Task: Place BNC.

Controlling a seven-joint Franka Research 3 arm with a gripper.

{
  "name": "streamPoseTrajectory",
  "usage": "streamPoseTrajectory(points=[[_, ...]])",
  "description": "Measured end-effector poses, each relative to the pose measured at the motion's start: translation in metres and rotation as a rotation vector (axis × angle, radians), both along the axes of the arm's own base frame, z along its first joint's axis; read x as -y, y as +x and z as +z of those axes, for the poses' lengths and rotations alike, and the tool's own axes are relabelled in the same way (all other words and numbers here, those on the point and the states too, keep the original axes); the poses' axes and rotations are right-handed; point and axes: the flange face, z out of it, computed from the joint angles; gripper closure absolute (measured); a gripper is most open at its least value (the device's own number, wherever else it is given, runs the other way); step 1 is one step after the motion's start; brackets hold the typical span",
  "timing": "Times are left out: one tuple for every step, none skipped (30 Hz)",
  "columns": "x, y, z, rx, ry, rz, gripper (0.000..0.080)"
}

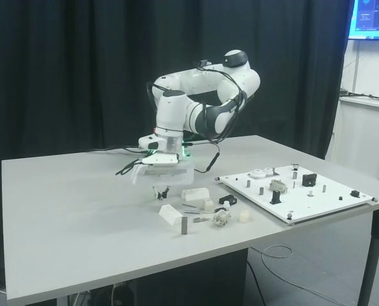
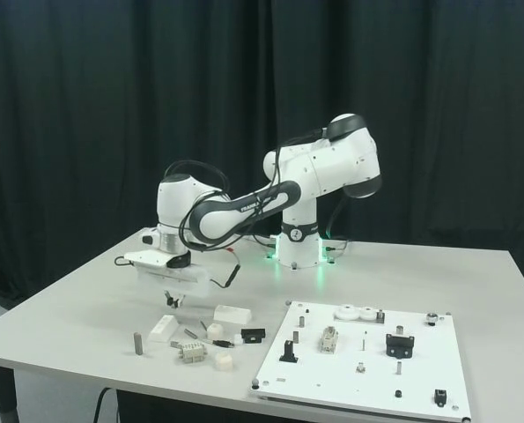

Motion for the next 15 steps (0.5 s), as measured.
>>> streamPoseTrajectory(points=[[0.001, -0.001, -0.001, -0.001, 0.005, -0.002, 0.0683], [0.001, -0.001, -0.002, -0.002, 0.01, -0.003, 0.0683], [0.002, -0.002, -0.004, -0.002, 0.016, -0.005, 0.0683], [0.002, -0.002, -0.005, -0.002, 0.021, -0.007, 0.0683], [0.002, -0.003, -0.006, -0.003, 0.025, -0.008, 0.0683], [0.003, -0.003, -0.007, -0.003, 0.029, -0.01, 0.0683], [0.003, -0.004, -0.008, -0.004, 0.033, -0.01, 0.0683], [0.003, -0.004, -0.009, -0.005, 0.037, -0.011, 0.0683], [0.003, -0.005, -0.01, -0.006, 0.04, -0.012, 0.0683], [0.004, -0.005, -0.011, -0.007, 0.043, -0.013, 0.0683], [0.004, -0.005, -0.011, -0.007, 0.045, -0.014, 0.0683], [0.004, -0.006, -0.012, -0.007, 0.048, -0.015, 0.0683], [0.004, -0.006, -0.013, -0.007, 0.05, -0.017, 0.0683], [0.004, -0.006, -0.013, -0.006, 0.052, -0.018, 0.0683], [0.004, -0.006, -0.014, -0.005, 0.054, -0.019, 0.0683]])
